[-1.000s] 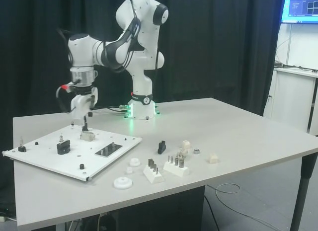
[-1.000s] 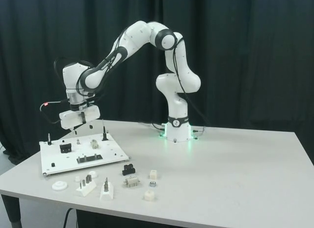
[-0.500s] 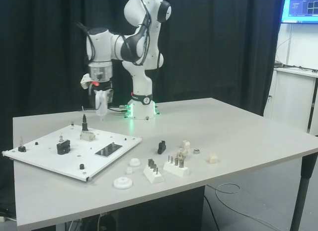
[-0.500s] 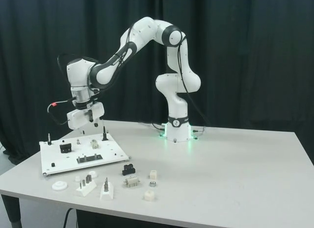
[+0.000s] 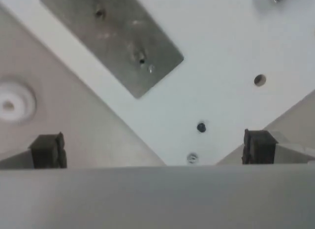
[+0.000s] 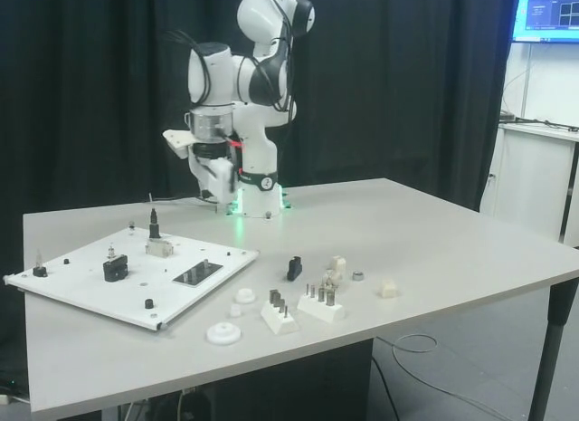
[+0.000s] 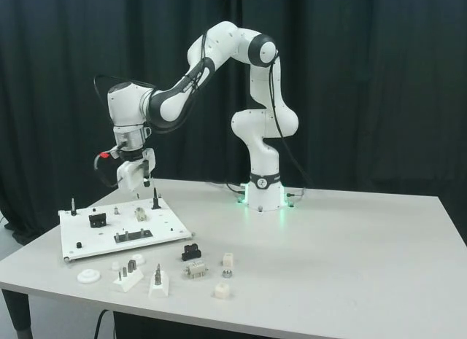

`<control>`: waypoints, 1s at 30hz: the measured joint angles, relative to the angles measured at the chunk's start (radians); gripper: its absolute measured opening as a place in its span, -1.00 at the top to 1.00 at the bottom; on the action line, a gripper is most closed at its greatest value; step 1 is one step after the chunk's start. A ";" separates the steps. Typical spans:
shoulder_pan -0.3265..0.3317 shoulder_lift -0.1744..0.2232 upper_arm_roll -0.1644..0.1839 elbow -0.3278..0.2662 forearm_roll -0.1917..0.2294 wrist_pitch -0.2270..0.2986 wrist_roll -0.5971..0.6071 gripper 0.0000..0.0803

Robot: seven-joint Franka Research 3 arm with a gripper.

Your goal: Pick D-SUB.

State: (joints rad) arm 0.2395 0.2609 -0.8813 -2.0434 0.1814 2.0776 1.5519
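Two black fingertips of the tool stand wide apart — empty — over the white board; no writing legible.

Board: white, lying on the desk, one corner between the two fingertips.
Metal plate: grey, flat on the board, two small pins standing in it.
Round white part: on the desk, beside the board's edge.
Fingertips: black pads, wide apart, nothing between them.
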 joint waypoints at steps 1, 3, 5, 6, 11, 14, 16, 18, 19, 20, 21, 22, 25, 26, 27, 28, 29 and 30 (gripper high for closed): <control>0.005 -0.001 0.001 0.000 -0.003 -0.002 -0.028 -0.99; 0.016 -0.002 0.003 -0.001 -0.005 -0.004 -0.081 -0.99; 0.025 -0.003 0.005 -0.002 -0.006 -0.006 -0.127 -0.99; 0.029 -0.004 0.006 -0.004 -0.007 -0.007 -0.149 -0.99; 0.050 -0.010 0.014 -0.017 -0.024 -0.009 -0.278 -0.99; 0.062 -0.017 0.024 -0.032 -0.039 -0.009 -0.362 -0.99; 0.068 -0.022 0.034 -0.043 -0.046 -0.009 -0.418 -0.99; 0.074 -0.027 0.045 -0.054 -0.054 -0.009 -0.481 -0.99; 0.077 -0.030 0.052 -0.059 -0.057 -0.009 -0.517 -0.99; 0.079 -0.033 0.058 -0.064 -0.059 -0.009 -0.552 -0.99; 0.082 -0.036 0.065 -0.069 -0.060 -0.009 -0.585 -0.99; 0.084 -0.038 0.071 -0.074 -0.061 -0.009 -0.613 -0.99; 0.090 -0.045 0.094 -0.086 -0.064 -0.006 -0.672 -0.99; 0.092 -0.048 0.103 -0.089 -0.066 -0.003 -0.688 -0.99; 0.094 -0.051 0.111 -0.093 -0.070 0.001 -0.705 -0.99; 0.096 -0.054 0.119 -0.097 -0.073 0.006 -0.724 -0.99; 0.098 -0.058 0.126 -0.102 -0.077 0.012 -0.746 -0.99; 0.099 -0.062 0.136 -0.107 -0.082 0.019 -0.778 -0.99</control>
State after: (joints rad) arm 0.3385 0.1986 -0.7455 -2.1506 0.0997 2.0965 0.7739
